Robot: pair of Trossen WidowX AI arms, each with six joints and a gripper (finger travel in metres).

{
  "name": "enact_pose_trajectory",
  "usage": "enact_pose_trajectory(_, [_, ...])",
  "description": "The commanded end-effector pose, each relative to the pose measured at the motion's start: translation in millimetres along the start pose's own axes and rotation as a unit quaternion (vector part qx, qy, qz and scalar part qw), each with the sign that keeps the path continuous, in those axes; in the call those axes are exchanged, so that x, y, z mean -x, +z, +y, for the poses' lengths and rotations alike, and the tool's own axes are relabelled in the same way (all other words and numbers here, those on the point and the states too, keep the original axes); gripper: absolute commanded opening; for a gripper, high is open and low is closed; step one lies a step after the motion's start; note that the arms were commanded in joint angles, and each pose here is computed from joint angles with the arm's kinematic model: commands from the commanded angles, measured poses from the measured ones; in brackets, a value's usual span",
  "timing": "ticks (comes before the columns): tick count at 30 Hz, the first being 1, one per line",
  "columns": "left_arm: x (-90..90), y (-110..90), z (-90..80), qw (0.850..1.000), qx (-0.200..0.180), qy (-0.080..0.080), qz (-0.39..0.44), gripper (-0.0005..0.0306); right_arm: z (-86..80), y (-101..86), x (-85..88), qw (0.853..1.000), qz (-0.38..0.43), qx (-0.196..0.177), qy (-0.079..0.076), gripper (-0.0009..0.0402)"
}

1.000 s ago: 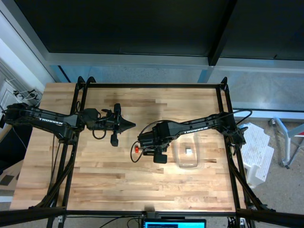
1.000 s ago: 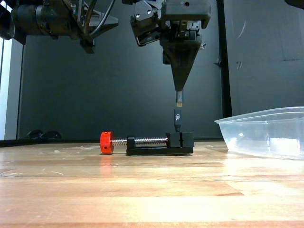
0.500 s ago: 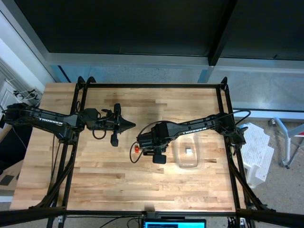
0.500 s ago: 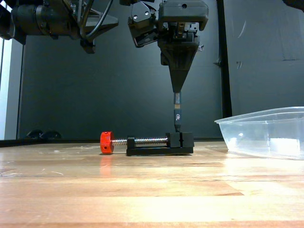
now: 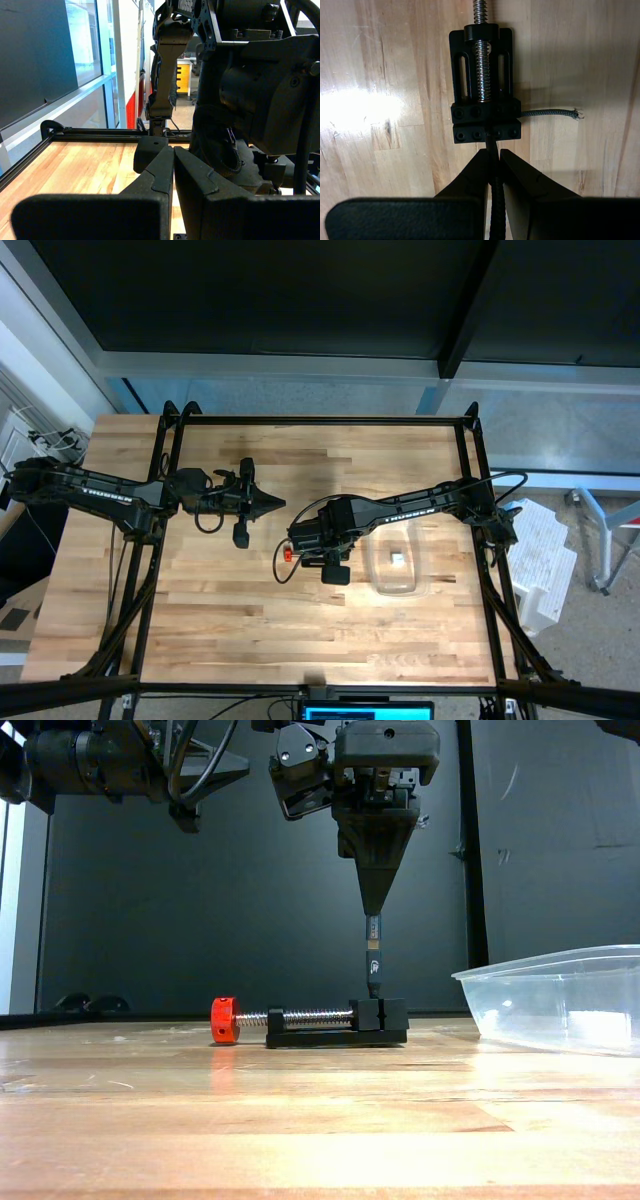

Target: Pick the USB-C connector and install on taskboard

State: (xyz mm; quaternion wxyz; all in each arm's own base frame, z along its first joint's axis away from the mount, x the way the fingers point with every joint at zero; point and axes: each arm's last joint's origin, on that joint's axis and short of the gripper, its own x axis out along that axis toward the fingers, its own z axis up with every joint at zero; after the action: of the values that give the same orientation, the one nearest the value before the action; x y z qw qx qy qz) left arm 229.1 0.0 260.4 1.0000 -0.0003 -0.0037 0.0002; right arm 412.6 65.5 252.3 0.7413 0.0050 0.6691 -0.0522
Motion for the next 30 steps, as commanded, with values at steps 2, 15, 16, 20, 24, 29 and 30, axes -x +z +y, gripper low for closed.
enact_pose_trajectory(2, [0.0,0.2,0.0,1.000,0.000,0.000,0.000,0.0000,0.1,-0.2,-0.6,1.000,0.001,0.000,-0.001,0.0000])
enact_pose_trajectory(15, [0.0,0.2,0.1,1.000,0.000,0.000,0.000,0.0000,0.3,0.3,-1.2,1.000,-0.001,0.006,0.000,0.0000])
enact_pose_trajectory(16, [0.0,0.2,0.0,1.000,0.000,0.000,0.000,0.0000,0.3,0.5,-2.0,1.000,0.000,0.006,0.000,0.0000])
enact_pose_trajectory(20, [0.0,0.2,0.0,1.000,0.000,0.000,0.000,0.0000,0.3,0.5,-1.8,1.000,0.000,0.007,0.000,0.0000])
enact_pose_trajectory(24, [0.0,0.2,0.0,1.000,0.000,0.000,0.000,0.0000,0.2,0.2,-1.8,1.000,0.001,0.007,-0.001,0.0000])
enact_pose_trajectory(29, [0.0,0.2,0.0,1.000,0.000,0.000,0.000,0.0000,0.0,-0.5,-1.6,1.000,0.004,0.007,-0.001,0.0000])
enact_pose_trajectory(30, [0.0,0.2,0.1,1.000,0.000,0.000,0.000,0.0000,0.0,-0.5,-1.6,1.000,0.004,0.007,-0.001,0.0000])
